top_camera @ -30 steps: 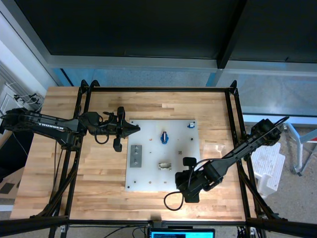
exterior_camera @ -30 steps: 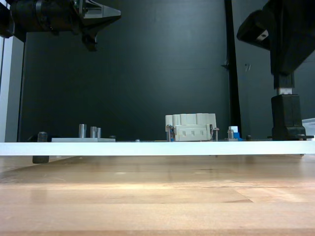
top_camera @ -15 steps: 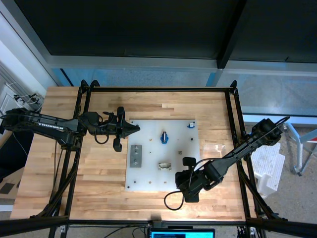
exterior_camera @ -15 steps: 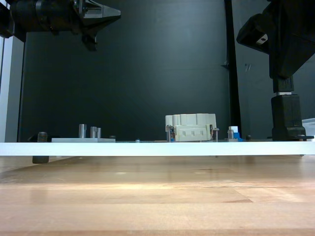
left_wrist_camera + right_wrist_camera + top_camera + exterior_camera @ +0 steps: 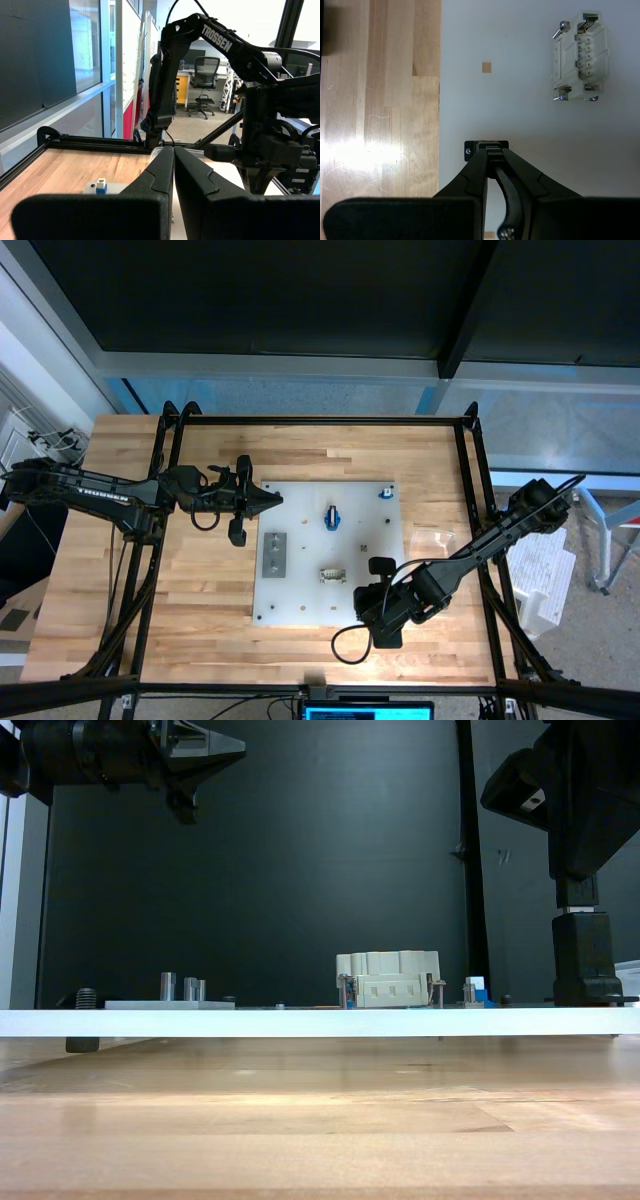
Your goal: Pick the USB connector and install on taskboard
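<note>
The right end effector (image 5: pixel 577 892) stands over the near right corner of the taskboard (image 5: pixel 300 590), pointing straight down. Its fingers are pinched on the USB connector (image 5: pixel 577 907). From bench level, only the plug's pale silvery end shows below the fingertips, sitting directly on top of the black socket (image 5: pixel 585 960). I cannot tell how far it is seated in the socket. In the right wrist view the two fingers meet over the socket's edge, and a dark cable (image 5: pixel 504 200) runs back between them. The metal multi-pin connector (image 5: pixel 580 55) sits well apart from them on the white plate.

The left end effector (image 5: pixel 268 499) hangs high above the board's far left edge, well away from the plug. Its fingers (image 5: pixel 160 175) are pressed together and hold nothing. The grey block (image 5: pixel 273 553) lies on the plate just below it. The blue part (image 5: pixel 333 517) stands further toward the middle of the board. The wooden bench (image 5: pixel 200 620) shows all around the plate.
</note>
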Tool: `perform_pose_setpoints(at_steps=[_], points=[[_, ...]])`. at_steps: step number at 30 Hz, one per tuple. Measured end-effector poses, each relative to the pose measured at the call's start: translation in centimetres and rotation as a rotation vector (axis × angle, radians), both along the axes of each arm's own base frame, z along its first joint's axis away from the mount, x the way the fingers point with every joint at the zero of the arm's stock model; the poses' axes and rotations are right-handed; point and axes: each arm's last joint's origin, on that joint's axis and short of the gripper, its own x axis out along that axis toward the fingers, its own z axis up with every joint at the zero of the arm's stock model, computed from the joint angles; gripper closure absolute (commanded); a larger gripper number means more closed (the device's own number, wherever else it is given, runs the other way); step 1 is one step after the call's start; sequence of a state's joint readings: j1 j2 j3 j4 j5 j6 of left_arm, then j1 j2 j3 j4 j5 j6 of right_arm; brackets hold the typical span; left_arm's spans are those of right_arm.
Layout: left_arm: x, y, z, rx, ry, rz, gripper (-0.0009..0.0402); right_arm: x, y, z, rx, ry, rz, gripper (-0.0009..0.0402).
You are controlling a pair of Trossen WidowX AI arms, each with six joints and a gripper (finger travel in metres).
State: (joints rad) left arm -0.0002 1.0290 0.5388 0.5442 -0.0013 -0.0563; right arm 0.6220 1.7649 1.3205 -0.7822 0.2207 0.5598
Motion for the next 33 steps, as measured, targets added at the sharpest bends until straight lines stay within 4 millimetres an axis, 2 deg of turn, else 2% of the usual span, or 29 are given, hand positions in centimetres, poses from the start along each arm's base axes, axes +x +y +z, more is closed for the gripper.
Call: perform_pose_setpoints(at_steps=[6,21,33], points=[[0.0,0.0,0.0,0.0,0.0,0.0,0.0393,-0.1,0.0,0.1,0.003,-0.001,0.002,0.0388],[0.0,0.0,0.0,0.0,0.0,0.0,0.0393,-0.3,0.1,0.3,0.016,0.021,0.011,0.0299],[0.0,0.0,0.0,0.0,0.0,0.0,0.0393,-1.6,-0.9,3.7,0.06,-0.055,0.003,0.0274]])
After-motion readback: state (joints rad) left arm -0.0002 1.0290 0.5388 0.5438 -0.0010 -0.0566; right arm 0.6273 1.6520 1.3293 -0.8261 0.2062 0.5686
